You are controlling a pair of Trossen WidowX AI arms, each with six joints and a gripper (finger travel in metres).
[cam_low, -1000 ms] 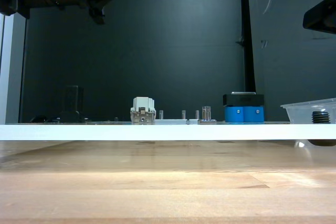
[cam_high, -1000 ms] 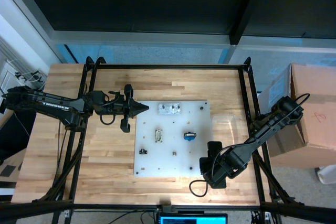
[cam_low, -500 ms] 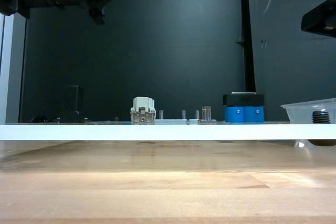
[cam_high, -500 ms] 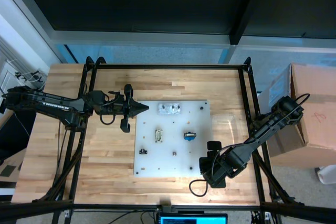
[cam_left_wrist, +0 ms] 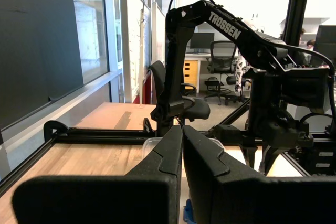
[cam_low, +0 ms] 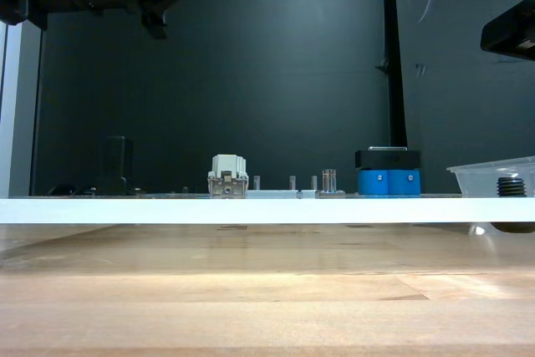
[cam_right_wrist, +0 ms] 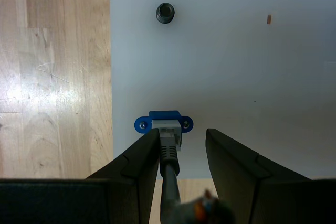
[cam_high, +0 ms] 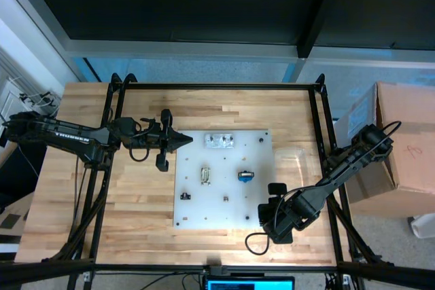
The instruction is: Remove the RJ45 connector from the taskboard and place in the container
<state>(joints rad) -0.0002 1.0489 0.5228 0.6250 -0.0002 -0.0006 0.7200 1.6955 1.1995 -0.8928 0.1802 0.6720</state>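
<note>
We log the pale plastic RJ45 connector (cam_right_wrist: 169,135) plugged into its blue bracket (cam_right_wrist: 143,125) on the smooth white taskboard (cam_right_wrist: 236,77). The right pincer (cam_right_wrist: 181,139) is apart, straddling the grey cable (cam_right_wrist: 168,166). The left pincer (cam_left_wrist: 182,148) is together, raised over the taskboard's far-left edge.

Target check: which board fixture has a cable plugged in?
Blue bracket, grey RJ45 connector seated with its cable; others have none. Open right tool hangs over white taskboard's near right corner, shut left tool over far left.
</note>
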